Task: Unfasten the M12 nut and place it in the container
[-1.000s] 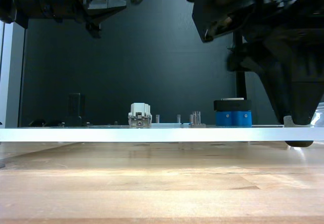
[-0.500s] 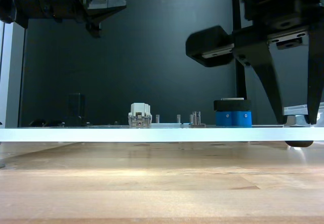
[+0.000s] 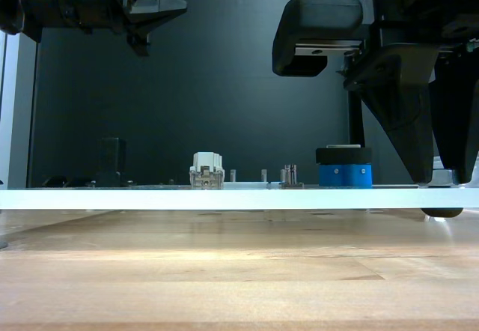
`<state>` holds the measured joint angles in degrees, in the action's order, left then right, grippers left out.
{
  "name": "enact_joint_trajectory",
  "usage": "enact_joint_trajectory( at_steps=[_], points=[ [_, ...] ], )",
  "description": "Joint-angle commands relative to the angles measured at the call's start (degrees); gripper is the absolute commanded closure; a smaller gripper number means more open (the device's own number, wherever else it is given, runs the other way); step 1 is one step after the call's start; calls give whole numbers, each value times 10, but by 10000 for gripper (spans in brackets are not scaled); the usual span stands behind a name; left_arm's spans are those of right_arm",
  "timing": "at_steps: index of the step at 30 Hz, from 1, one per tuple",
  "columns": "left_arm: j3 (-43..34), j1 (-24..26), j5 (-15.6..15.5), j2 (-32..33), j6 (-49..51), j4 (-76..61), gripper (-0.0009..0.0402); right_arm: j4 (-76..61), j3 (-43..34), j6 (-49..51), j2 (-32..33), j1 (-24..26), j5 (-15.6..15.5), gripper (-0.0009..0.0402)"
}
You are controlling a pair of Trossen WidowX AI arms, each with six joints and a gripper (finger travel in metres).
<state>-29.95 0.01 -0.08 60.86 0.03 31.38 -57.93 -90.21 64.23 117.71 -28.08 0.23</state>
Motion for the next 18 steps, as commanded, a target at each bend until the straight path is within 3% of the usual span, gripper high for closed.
enact_joint_trajectory(
  at_steps=[1,8,18],
  points=[
    [0,0,0,0,0,0,393,-1,0,-1,0,1,3,332],
    [0,0,0,0,0,0,393,-1,0,-39,-2,1,2,283],
    [0,0,0,0,0,0,393,-27,0,-185,-24,-4,2,137]
  ],
)
